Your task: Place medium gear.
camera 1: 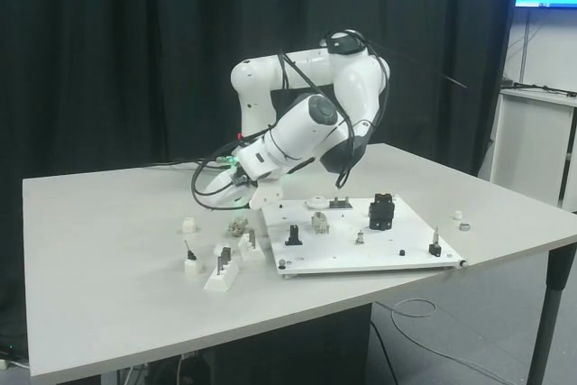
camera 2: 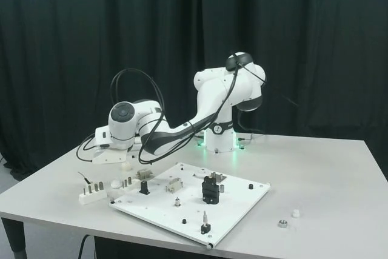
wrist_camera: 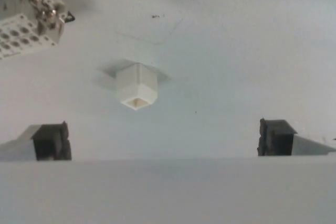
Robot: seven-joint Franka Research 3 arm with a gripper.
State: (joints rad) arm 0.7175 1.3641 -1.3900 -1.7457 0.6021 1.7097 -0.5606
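Observation:
My gripper (wrist_camera: 163, 140) is open and holds nothing; its black pads (wrist_camera: 51, 141) stand far apart. It hovers over the bare table to the left of the white board (camera 1: 397, 254). Below it, a small white cube-shaped holder (wrist_camera: 136, 86) sits on the table, and also shows in the first room view as the holder (camera 1: 187, 224). In the room views the gripper (camera 1: 227, 194) (camera 2: 104, 153) hangs low at the end of the outstretched arm. A low white round part (camera 1: 315, 202) lies at the board's far edge; I cannot tell whether it is the medium gear.
A white perforated block with a metal piece (wrist_camera: 31, 19) lies near the holder. White peg stands (camera 1: 221, 272) sit left of the board. The board carries a black block (camera 1: 381, 212) and several small posts. A nut (camera 2: 282, 223) and a small white part (camera 2: 295, 213) lie off the board, on the side away from the peg stands.

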